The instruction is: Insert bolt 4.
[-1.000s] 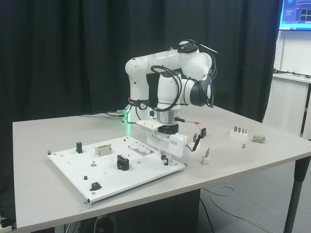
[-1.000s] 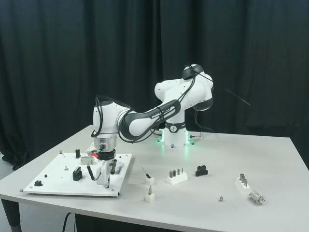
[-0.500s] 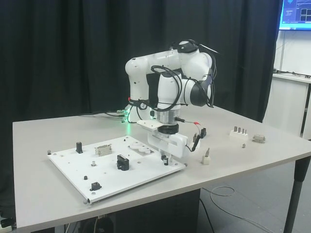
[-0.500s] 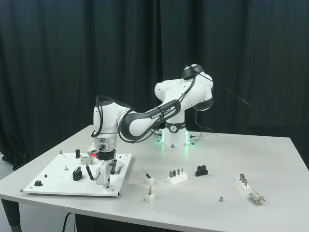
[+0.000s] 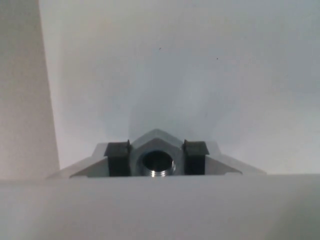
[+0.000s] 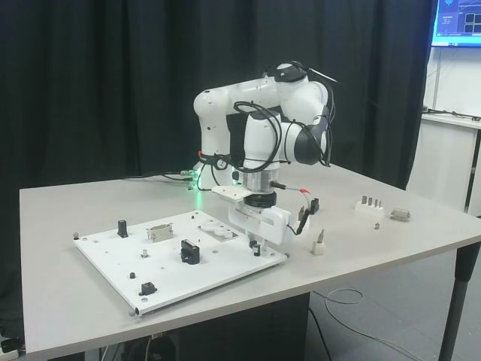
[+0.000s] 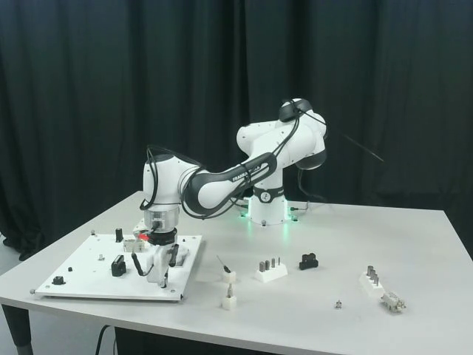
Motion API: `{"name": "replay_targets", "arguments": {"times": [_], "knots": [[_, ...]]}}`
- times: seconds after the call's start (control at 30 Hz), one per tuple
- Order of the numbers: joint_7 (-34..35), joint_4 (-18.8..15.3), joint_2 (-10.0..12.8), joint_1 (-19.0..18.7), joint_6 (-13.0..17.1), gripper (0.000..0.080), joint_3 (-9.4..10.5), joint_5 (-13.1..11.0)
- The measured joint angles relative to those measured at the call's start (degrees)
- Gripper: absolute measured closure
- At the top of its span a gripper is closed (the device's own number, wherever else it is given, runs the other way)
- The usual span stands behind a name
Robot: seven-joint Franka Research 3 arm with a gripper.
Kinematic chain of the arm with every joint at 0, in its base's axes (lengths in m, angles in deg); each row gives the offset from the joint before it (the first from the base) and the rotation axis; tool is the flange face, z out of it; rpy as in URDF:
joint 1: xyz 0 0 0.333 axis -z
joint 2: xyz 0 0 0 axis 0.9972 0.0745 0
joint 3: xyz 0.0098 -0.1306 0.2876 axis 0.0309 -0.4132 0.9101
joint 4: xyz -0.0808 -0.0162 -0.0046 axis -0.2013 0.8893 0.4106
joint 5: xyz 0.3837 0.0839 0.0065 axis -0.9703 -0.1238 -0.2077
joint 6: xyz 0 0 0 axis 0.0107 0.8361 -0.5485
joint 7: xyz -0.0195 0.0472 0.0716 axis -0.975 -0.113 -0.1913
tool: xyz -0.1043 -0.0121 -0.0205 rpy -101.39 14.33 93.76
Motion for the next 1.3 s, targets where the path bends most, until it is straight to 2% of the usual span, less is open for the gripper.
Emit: {"name": "replay_targets", "arguments": {"times": [0.8, 0.83, 1.1, 1.13, 1.3], "knots": [[0.6, 0.0, 0.0, -0.1, 0.0, 0.0578, 0.03, 0.0], [0.8, 0.0, 0.0, -0.1, 0.0, 0.0497, 0.03, 0.0], [1.9, 0.0, 0.0, -0.7, 0.0, 0.0497, -0.59, 1.0], [2.2, 0.0, 0.0, -0.8, 0.0, 0.004, -0.75, 1.3], [3.4, 0.0, 0.0, -1.6, 0.0, 0.004, -1.61, 2.4]]}}
